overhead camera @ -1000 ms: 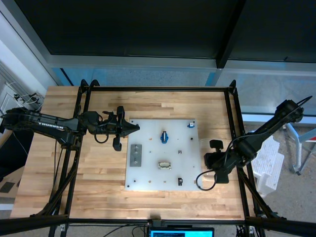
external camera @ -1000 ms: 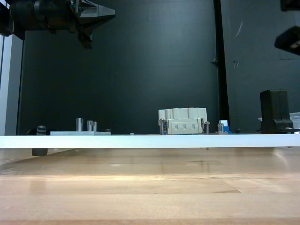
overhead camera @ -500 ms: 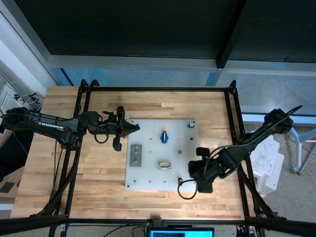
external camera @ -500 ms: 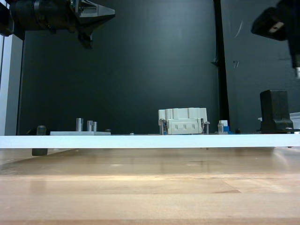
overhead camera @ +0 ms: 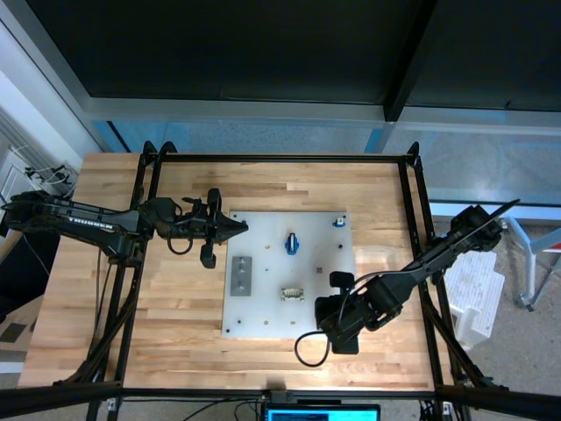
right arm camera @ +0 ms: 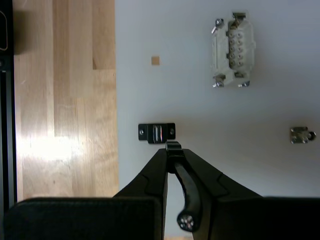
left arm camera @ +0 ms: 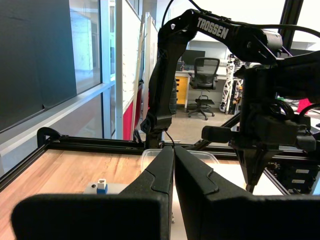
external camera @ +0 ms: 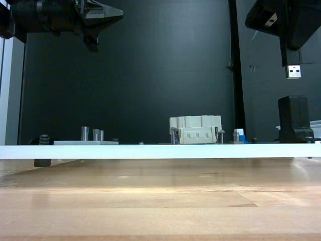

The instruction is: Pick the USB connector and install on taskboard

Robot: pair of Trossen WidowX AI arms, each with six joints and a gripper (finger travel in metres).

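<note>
Right gripper point(right arm camera: 172, 150) jaws hold USB connector point(external camera: 294, 72) above socket point(right arm camera: 157, 132) on taskboard point(overhead camera: 263, 316); left gripper point(overhead camera: 238, 226), jaws together, over left edge

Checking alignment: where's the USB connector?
Low view, right: the USB connector hangs from the right gripper above the taskboard's black socket. Left gripper parked high, far left.

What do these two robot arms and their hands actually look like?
Both are slim black jointed arms with white TROSSEN lettering. Each ends in a black hand with two tapering wedge-shaped fingers and a loose black cable loop. The left hand is by the far-left corner of the large flat white taskboard plate; the right hand is over its near-right part.
</note>
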